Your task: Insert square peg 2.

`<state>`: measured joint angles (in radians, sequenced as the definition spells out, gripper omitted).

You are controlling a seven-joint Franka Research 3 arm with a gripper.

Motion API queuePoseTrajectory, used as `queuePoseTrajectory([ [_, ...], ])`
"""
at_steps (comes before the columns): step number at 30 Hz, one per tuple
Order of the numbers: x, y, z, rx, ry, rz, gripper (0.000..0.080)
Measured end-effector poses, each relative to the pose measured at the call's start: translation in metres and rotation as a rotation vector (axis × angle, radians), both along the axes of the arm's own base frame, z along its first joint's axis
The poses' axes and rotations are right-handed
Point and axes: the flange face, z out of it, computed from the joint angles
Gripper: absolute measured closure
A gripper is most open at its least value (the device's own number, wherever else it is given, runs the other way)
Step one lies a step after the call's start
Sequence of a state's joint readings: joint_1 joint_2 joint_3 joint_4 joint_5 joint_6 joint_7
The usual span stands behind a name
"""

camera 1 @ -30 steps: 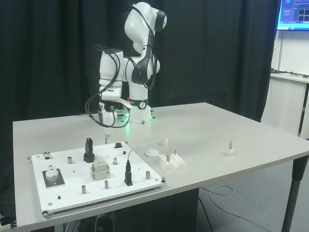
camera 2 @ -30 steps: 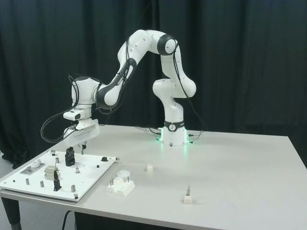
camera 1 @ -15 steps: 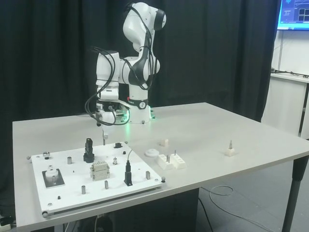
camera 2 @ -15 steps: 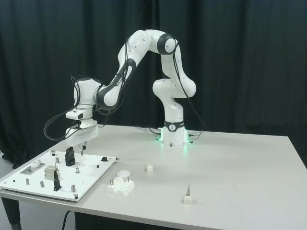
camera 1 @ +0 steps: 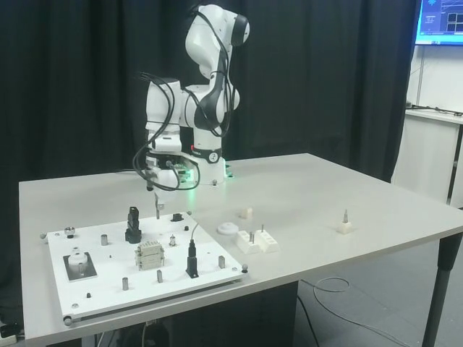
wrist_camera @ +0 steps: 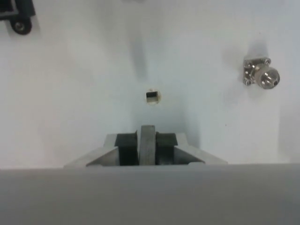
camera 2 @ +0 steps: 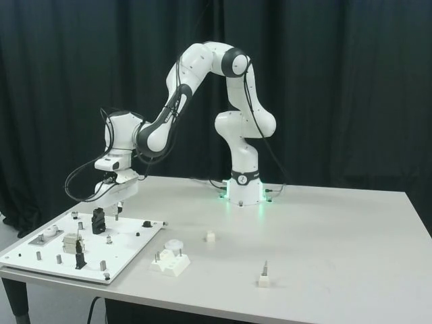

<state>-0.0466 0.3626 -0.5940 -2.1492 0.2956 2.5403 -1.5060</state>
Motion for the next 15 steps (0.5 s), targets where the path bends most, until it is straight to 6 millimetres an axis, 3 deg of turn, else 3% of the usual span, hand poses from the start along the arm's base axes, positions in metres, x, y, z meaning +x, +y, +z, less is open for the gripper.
queuePoseTrajectory([
  [15, 0.005, 0.004, -0.013, -0.019, 0.010, 0.014, 0.0725],
])
